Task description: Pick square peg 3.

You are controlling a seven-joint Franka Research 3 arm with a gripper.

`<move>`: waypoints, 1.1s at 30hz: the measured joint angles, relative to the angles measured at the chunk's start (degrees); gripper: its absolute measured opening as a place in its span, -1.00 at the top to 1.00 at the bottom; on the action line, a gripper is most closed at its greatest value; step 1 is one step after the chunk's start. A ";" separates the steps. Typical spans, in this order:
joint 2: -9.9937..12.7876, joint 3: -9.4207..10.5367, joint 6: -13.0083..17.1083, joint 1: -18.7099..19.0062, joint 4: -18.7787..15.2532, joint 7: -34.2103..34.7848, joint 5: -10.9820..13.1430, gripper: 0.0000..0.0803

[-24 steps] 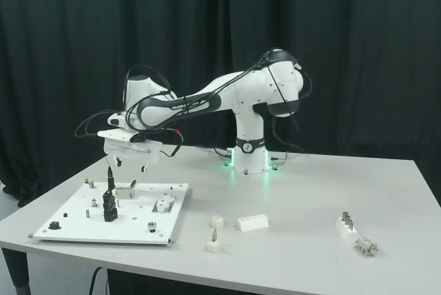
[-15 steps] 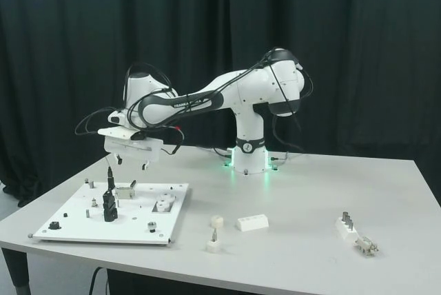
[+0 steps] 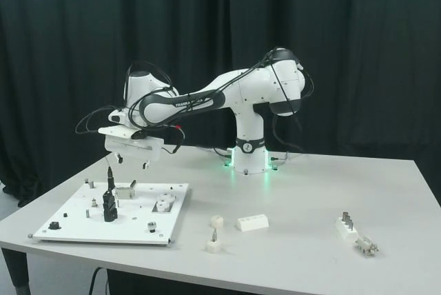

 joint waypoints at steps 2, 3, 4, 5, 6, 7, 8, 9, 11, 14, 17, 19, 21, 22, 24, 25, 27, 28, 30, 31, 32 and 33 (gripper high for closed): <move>0.00 -0.09 -0.13 0.08 0.00 0.07 -0.10 -0.99; 0.00 -0.14 -0.20 0.11 0.00 0.10 -0.17 -0.99; 0.00 -0.20 -0.30 0.14 0.00 0.13 -0.25 -0.99; 0.00 -0.29 -0.44 0.17 0.00 0.18 -0.33 -0.99; 0.00 -0.37 -0.58 0.19 0.00 0.21 -0.39 -0.99; 0.00 -0.48 -0.79 0.19 0.00 0.23 -0.47 -0.99; 0.00 -0.57 -1.00 0.19 0.00 0.24 -0.56 -0.99; 0.00 -0.69 -1.26 0.19 -0.02 0.24 -0.71 -0.99; 0.00 -0.86 -1.56 0.17 -0.09 0.24 -1.00 -0.99; -0.01 -1.06 -1.81 0.07 -0.33 0.24 -1.37 -0.99; -0.01 -1.15 -2.01 -0.17 -0.78 0.23 -1.50 -0.99; -0.01 -1.15 -2.14 -0.45 -1.11 0.11 -1.50 -0.99; -0.02 -1.12 -2.32 -0.78 -1.46 -0.16 -1.50 -0.99; -0.03 -1.08 -2.41 -0.96 -1.66 -0.37 -1.50 -0.99; -0.09 -0.91 -2.57 -1.36 -1.99 -0.97 -1.45 -0.99; -0.16 -0.76 -2.62 -1.62 -2.13 -1.36 -1.35 -0.99; -0.31 -0.39 -2.72 -2.19 -2.32 -2.18 -0.99 -0.99; -0.37 -0.19 -2.80 -2.52 -2.36 -2.62 -0.71 -0.99; -0.47 0.25 -2.96 -3.23 -2.37 -3.51 0.08 -0.99; -0.48 0.48 -3.07 -3.62 -2.37 -4.01 0.62 -0.99; -0.48 0.72 -3.18 -4.03 -2.36 -4.57 1.25 -0.99; -0.48 0.98 -3.25 -4.41 -2.36 -5.16 1.90 -0.99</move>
